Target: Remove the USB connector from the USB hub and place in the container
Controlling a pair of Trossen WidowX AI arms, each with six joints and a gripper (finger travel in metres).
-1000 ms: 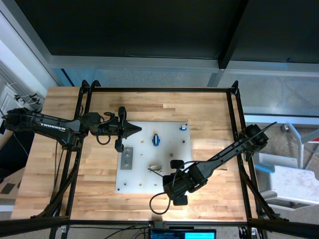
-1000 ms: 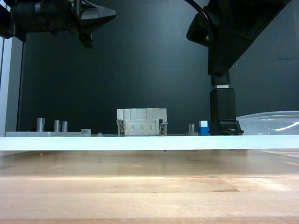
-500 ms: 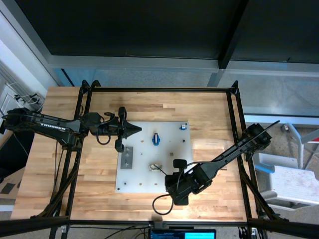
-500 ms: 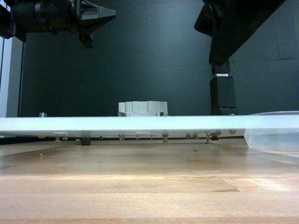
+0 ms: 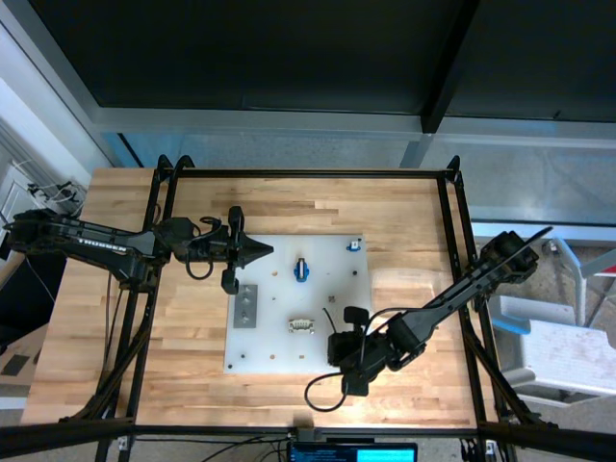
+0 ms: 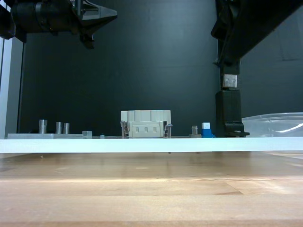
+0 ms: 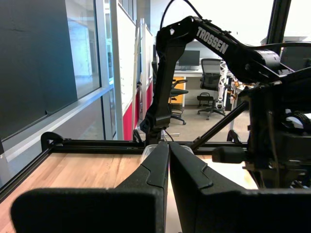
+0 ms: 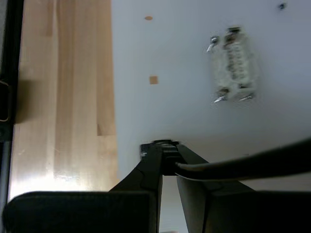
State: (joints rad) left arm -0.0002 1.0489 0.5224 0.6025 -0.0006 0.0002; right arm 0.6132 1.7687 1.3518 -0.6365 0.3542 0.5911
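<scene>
My right gripper (image 5: 335, 340) stands upright at the near right of the white board (image 5: 279, 289), fingers down at board level. In the right wrist view it (image 8: 165, 150) is shut on the USB connector (image 8: 163, 144). The connector's thin black lead (image 5: 326, 316) curls away from the fingers. I cannot make out the USB hub apart from the plug, so I cannot tell whether they are still joined. The container (image 5: 404, 276), a clear tray, lies on the wood just right of the board. My left gripper (image 5: 266, 250) hangs shut high over the board's far left corner.
A beige-silver fitting (image 5: 302, 326) sits left of the right gripper. A grey block with pegs (image 5: 247, 308) is near the board's left edge. A blue piece (image 5: 301, 269) and a small blue block (image 5: 354, 245) stand farther back. Black frame rails border the table.
Half a second ago the board's near edge was lifted and tilted; it now lies flat again. The right gripper has shifted slightly right. The left arm has not moved.
</scene>
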